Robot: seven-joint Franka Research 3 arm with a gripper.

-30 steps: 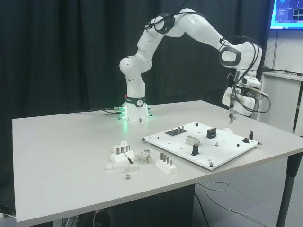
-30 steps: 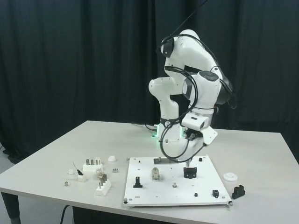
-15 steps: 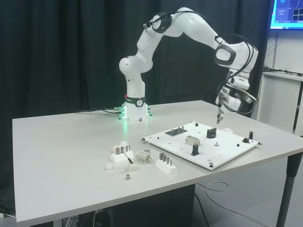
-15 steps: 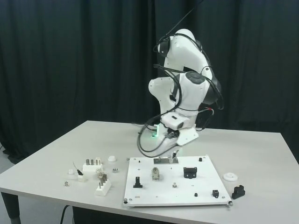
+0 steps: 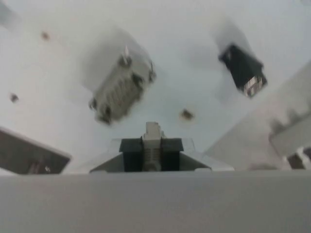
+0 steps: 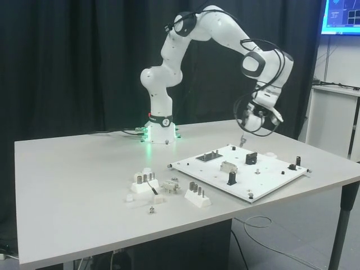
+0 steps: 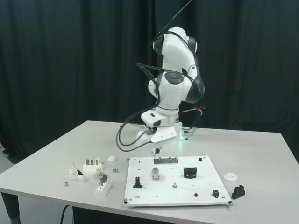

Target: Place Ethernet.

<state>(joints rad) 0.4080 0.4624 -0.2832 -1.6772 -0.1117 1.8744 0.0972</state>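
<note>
In the wrist view my gripper (image 5: 152,154) is shut on a small Ethernet plug (image 5: 152,132), whose tip sticks out past the black pads (image 5: 130,153). The plug hangs above the white board (image 5: 63,58), near a grey multi-pin connector (image 5: 121,87) and a black part (image 5: 243,72). In the room views the gripper (image 6: 243,136) (image 7: 156,150) hovers over the far edge of the board (image 6: 270,177) (image 7: 163,193), apart from it. A black socket block (image 6: 251,158) (image 7: 190,172) stands on the board, to one side of the gripper.
White holders with small metal parts (image 6: 143,183) (image 7: 92,166) lie on the grey table beside the board. A white disc (image 7: 229,177) and a loose black piece (image 7: 238,191) sit off the board's other side. A white cabinet (image 6: 332,118) stands past the table.
The arm has swung along the board's far edge, from above the black socket block toward the corner near the base, carrying the plug. The fingers stayed shut.
</note>
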